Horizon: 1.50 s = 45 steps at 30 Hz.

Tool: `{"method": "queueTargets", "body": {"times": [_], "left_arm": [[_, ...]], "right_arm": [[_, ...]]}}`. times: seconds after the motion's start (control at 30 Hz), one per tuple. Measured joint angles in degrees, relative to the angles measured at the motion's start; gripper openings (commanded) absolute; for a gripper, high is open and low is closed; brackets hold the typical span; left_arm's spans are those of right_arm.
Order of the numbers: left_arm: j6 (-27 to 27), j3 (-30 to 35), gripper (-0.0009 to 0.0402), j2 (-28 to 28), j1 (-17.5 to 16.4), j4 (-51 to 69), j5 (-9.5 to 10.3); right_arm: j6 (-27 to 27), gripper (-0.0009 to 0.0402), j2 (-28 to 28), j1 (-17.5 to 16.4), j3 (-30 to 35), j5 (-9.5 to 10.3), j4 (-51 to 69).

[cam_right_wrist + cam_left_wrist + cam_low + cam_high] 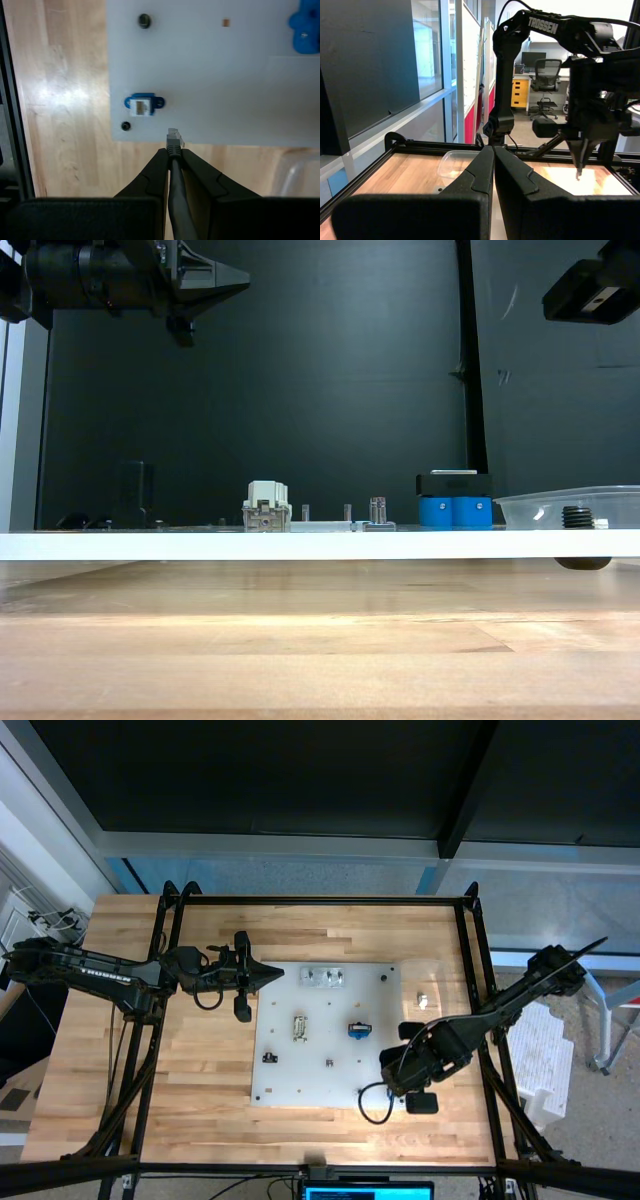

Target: Pick the RJ45 connector and install on taskboard

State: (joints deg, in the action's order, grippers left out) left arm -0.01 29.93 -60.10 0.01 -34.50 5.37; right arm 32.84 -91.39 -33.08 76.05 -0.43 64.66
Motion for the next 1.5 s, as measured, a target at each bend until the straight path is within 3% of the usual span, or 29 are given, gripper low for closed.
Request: {"method": "queueTargets", "body": {"times": [0.63,1.5], "left_arm": [[0.0,0.0,0.0,0.0,0.0,0.0,0.0],[0.0,0.0,0.0,0.0,0.0,0.0,0.0]], "right_arm": [[0.8,0.0,-4.5,-1.6,0.8,-0.02,-4.8],[1.4,0.0,-6.2,-2.6,0.8,-0.22,-5.5]]}}
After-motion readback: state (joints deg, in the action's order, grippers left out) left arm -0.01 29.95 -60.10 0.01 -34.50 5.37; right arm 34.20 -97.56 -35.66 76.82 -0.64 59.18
